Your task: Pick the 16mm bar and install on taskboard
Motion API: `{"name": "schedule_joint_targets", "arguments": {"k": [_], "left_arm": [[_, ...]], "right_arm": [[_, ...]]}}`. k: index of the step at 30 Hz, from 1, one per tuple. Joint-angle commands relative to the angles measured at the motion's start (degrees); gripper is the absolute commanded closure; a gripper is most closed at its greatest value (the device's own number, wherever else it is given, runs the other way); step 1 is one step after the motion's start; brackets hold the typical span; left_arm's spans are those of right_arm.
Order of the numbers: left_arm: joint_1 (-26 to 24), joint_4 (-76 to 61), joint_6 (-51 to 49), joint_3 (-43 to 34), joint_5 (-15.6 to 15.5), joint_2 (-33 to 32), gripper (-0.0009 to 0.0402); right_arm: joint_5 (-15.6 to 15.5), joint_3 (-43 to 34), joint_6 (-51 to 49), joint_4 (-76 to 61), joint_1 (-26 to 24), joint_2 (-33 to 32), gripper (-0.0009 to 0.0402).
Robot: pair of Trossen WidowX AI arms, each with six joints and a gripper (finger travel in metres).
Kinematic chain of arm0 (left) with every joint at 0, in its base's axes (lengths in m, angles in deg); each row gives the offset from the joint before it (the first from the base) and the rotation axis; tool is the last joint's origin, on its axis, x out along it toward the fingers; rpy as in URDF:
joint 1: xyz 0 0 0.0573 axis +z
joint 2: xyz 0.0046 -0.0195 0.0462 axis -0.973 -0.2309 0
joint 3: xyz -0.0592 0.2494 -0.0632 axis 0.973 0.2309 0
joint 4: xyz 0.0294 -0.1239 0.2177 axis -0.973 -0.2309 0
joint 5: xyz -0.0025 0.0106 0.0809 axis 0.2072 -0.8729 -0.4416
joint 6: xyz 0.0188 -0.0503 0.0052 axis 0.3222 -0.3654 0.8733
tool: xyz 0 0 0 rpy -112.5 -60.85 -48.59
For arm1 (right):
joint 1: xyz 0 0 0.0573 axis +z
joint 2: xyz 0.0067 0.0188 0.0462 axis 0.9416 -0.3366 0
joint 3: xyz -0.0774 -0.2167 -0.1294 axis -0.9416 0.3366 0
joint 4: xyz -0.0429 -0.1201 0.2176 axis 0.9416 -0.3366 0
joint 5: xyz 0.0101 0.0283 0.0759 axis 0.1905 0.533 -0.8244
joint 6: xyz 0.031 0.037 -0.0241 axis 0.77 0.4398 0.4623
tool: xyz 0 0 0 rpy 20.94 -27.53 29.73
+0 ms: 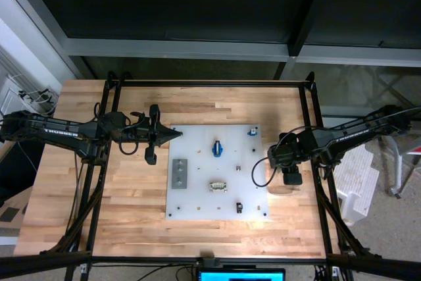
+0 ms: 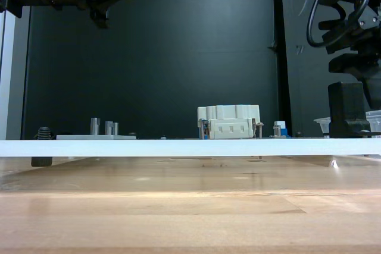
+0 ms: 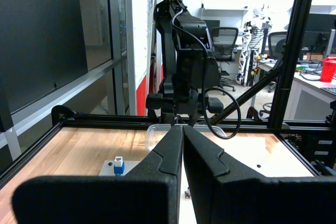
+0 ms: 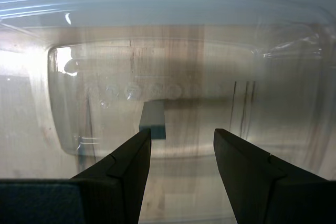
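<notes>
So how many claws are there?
2. The left gripper, shut, hovers above the taskboard, left side; the right gripper, open, hangs over the clear tray where the bar lies free.

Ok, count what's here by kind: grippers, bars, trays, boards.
Grippers: 2, the left gripper shut, high over the taskboard's left edge; the right gripper open over the clear tray.
Bars: 1, the 16mm bar lying free in the tray.
Trays: 1.
Boards: 1.
Total: 5.

Grey bar lies free (in tray).
</notes>
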Motion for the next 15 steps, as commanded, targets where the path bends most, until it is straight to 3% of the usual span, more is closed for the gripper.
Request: {"name": "schedule_joint_targets", "arguments": {"k": [1, 15], "left_arm": [[0.0, 0.0, 0.0, 0.0, 0.0, 0.0, 0.0393], [0.0, 0.0, 0.0, 0.0, 0.0, 0.0, 0.0393]], "right_arm": [[0.0, -1.4, 0.1, -1.8, 0.0, 0.6, 0.0228], [0.0, -4.4, 0.2, -5.9, 0.2, 2.7, 0.0228]]}}
